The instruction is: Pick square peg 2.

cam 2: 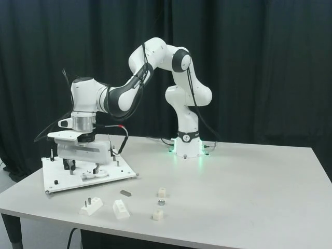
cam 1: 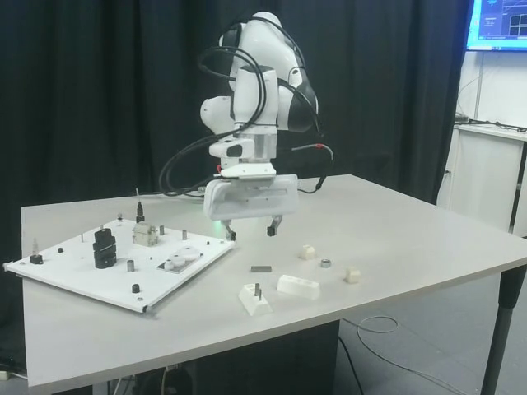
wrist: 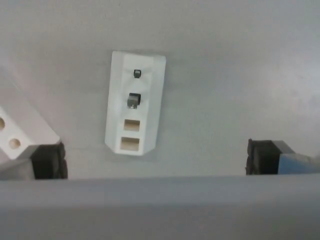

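A white peg holder (wrist: 134, 107) lies on the grey table, also seen as the holder (cam 1: 255, 298) and the holder (cam 2: 91, 206). A small black square peg (wrist: 137, 73) stands in its end slot. A larger grey square peg (wrist: 133, 101) stands in the slot beside it, and the other two square slots are empty. My gripper (wrist: 156, 159) hangs open well above the table with nothing between its black fingertips (wrist: 50, 160). The room views put the gripper (cam 1: 249, 231) beyond the holder, near the board's edge, and the gripper (cam 2: 80, 167) over the board.
A white assembly board (cam 1: 49, 271) with several parts lies beside the gripper. A white block with round holes (wrist: 15, 135) sits next to the holder, seen as block (cam 1: 298, 285). Nearby on the table are a grey bar (cam 1: 261, 267), two small cubes (cam 1: 307, 252) and a nut (cam 1: 326, 263).
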Available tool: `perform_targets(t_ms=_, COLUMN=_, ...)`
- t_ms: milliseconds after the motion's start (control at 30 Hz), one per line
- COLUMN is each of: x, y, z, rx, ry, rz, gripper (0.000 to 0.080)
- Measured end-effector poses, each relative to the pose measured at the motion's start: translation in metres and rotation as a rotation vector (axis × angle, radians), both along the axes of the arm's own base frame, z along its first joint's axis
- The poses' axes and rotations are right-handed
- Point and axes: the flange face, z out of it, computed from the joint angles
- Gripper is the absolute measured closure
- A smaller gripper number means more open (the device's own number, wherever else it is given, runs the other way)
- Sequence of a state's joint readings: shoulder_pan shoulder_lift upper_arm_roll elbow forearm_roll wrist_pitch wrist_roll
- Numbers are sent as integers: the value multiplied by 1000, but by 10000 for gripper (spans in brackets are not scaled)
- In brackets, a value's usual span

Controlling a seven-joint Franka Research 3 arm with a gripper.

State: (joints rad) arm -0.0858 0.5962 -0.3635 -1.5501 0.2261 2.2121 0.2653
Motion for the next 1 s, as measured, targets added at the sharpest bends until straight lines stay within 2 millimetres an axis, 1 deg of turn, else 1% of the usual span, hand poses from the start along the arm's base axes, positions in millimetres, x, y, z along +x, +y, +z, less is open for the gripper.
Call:
perform_targets(t_ms=333, x=5, y=1, z=-20, rx=11, ry=28, rz=-1, gripper=3)
perform_targets(t_ms=600, x=7, y=2, z=-42, rx=33, ry=43, rz=-15, gripper=3)
perform_targets(t_ms=1000, x=17, y=3, z=-74, rx=48, ry=56, rz=-43, gripper=3)
